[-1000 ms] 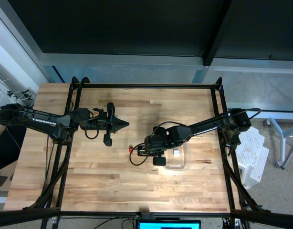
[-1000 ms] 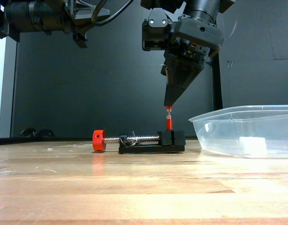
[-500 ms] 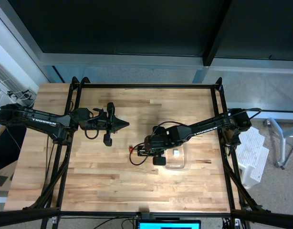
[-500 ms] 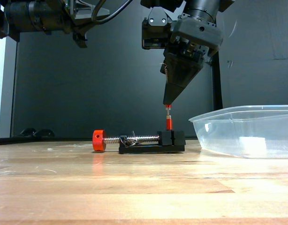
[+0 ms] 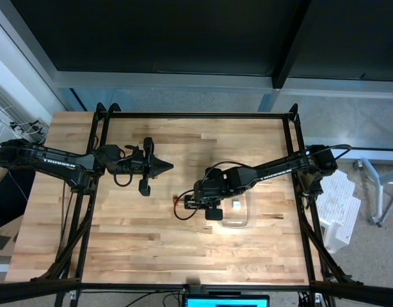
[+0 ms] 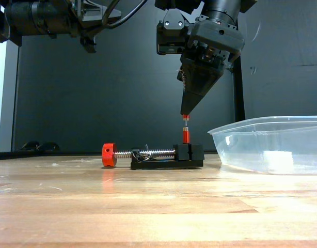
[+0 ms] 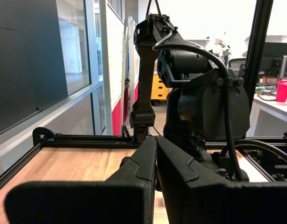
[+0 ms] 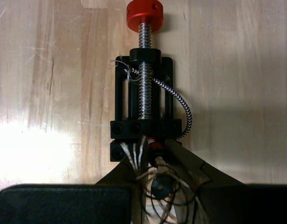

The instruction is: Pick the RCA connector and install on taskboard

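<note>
The taskboard (image 6: pixel 166 155) is a small black vise-like block (image 8: pixel 121 105) with a threaded screw and a red knob (image 6: pixel 109 154). A red stub (image 6: pixel 186 136) stands upright at its right end. My right gripper (image 6: pixel 185 113) points straight down over that stub. It is shut on the RCA connector (image 6: pixel 185 122), a tiny silvery piece hanging just above the stub. From the right wrist the connector (image 8: pixel 158 185) shows as a round end with loose silvery strands between the fingers. The left gripper (image 5: pixel 166 167) hovers shut and empty to the left, well apart from the board.
A clear plastic tray (image 6: pixel 241 135) stands right of the board, close to the right gripper. A small white piece (image 6: pixel 276 158) lies in it. A braided wire (image 8: pixel 178 100) loops off the board's side. Black frame rails (image 5: pixel 196 116) border the table.
The right gripper has risen a little, and the connector's top has gone up with it above the red stub. The left arm has not moved.
</note>
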